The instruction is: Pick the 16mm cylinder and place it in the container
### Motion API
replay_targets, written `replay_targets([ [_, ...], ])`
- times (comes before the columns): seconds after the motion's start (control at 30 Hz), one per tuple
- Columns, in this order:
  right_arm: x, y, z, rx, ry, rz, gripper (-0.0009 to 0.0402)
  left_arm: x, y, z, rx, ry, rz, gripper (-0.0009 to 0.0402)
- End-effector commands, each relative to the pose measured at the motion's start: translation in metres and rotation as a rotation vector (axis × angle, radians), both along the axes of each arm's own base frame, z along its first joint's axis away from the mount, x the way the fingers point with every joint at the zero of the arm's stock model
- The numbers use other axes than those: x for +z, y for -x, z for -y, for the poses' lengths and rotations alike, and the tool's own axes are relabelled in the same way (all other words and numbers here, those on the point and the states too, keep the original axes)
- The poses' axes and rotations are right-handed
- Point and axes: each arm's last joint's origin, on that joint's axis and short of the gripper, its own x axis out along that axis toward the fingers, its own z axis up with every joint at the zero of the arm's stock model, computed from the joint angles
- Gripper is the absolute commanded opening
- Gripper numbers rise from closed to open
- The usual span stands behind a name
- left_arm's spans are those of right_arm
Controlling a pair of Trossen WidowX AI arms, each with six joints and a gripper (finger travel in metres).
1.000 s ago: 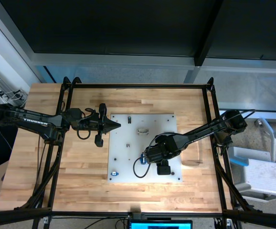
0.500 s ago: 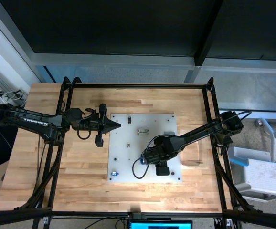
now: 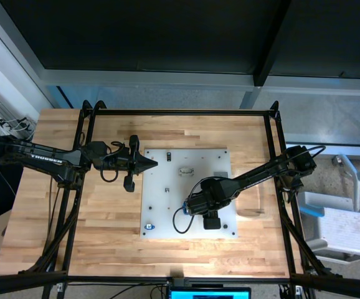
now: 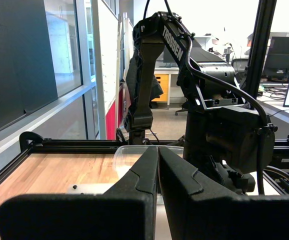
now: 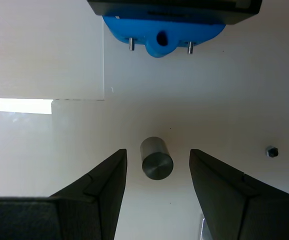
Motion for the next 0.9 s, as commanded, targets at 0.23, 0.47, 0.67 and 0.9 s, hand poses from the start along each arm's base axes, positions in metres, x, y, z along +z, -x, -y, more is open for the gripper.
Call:
replay_targets([
  [0.23,-0.0003,-0.0003,0.0,0.0,-0.003,0.003,0.0151,0.0001,-0.0001,0.0,0.0,0.0,0.001,0.0],
  [0.47,-0.0002,-0.0003,0.0002,0.0,-0.005,0.003,0.0108,0.0001,-0.0001,0.0,0.0,0.0,0.001,0.0],
  [0.67,-0.0001,-0.0001,0.0001,0.0,-0.009,0.0,0.0065,0.0001,-0.0001,-0.0001,0.0,0.0,0.001,0.0],
  [0.9,0.0001,0.0003,0.0,0.001,-0.011,-0.002,0.0034,0.0001,-0.0001,0.0,0.0,0.0,0.001,0.0],
])
